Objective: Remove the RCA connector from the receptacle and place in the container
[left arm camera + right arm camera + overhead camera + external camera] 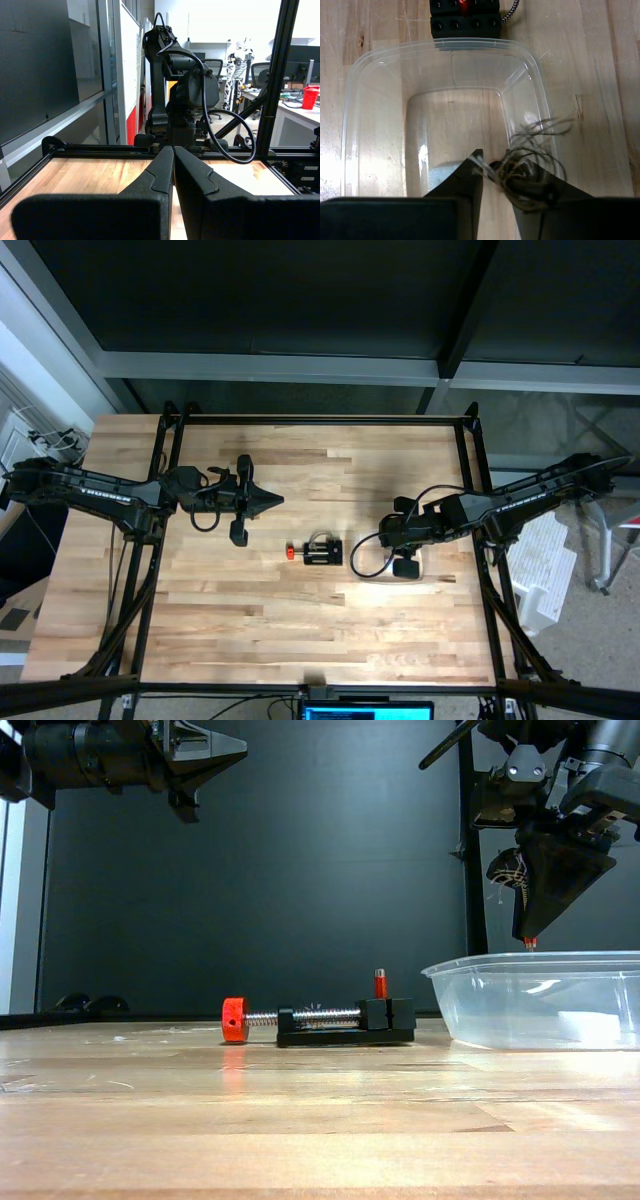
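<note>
RCA connector [530, 942] is out of the receptacle [345, 1020], pinched red tip down in the right gripper [530, 933] jaws just above the open clear container [540, 1010], with frayed wires [536, 150] trailing from it. Receptacle sits on the bench [300, 1120] just beside the container. Left gripper [238, 754] hangs high over the bench's left side, jaws pressed together.

Left gripper [173, 150], high on the left, was matte black. Right gripper [530, 930] over the clear container [470, 1005] was black too, pinching the RCA connector [530, 943], red tip showing. Receptacle [345, 1020] was black with a red-orange cap, table [300, 630] pale streaky wood.
</note>
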